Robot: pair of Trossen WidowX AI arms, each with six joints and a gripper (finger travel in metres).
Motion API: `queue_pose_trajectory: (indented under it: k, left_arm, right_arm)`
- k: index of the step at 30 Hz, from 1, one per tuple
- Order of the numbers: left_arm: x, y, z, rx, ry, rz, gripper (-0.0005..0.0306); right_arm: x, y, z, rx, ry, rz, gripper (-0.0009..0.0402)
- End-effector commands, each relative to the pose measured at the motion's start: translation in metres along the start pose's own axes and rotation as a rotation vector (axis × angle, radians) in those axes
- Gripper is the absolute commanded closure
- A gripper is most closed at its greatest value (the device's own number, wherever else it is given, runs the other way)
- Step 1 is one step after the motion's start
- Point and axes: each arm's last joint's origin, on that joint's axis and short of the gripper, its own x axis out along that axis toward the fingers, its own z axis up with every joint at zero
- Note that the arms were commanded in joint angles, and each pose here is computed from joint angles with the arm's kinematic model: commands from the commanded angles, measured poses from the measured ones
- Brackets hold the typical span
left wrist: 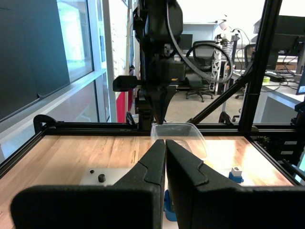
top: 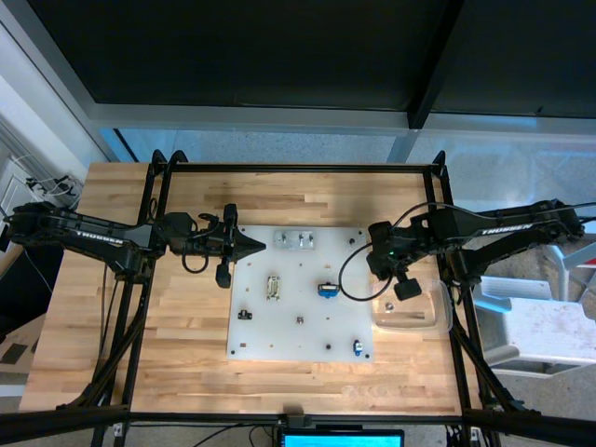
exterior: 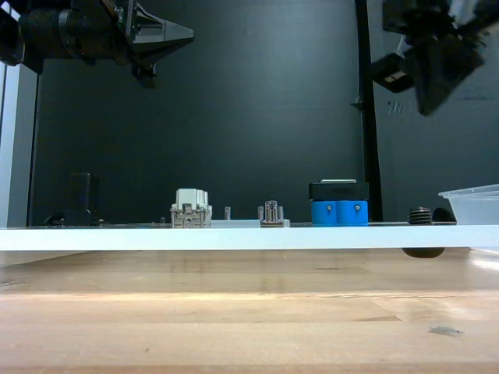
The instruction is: Pick the M12 fastener and fasten on the M12 threads
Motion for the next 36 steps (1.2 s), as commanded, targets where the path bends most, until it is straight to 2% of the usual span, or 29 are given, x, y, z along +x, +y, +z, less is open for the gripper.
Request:
queue_pose_trajectory:
  k: [1,14,18,21,28,33,36]
  left_arm:
    - [0.000,0.000,0.000,0.000,-0.001,0.000,0.0300]
    - [0.000,0.000,0.000,0.000,0.000,0.000,0.0300]
    - [0.000,0.000,0.000,0.000,-0.001,0.000,0.0300]
    - [0.000,0.000,0.000,0.000,-0.001,0.000,0.0300]
    - [0.000,0.000,0.000,0.000,-0.001,0.000,0.0300]
    - [0.000,0.000,0.000,0.000,-0.001,0.000,0.0300]
    - [0.000,0.000,0.000,0.000,0.000,0.000,0.0300]
  right_arm:
    - [0.003,0.003,-0.003,-0.015,0.062,0.019,0.0393]
    - [0.023,0.032,-0.001,-0.156,0.269,0.108,0.0393]
    - [0.028,0.043,0.001,-0.199,0.299,0.127,0.0393]
    - [0.032,0.049,0.003,-0.212,0.295,0.154,0.0393]
    - [0.042,0.055,-0.002,-0.219,0.289,0.162,0.0363]
    - [0.047,0.060,-0.004,-0.234,0.282,0.164,0.0320]
    - [0.053,0.061,-0.004,-0.235,0.310,0.149,0.0289]
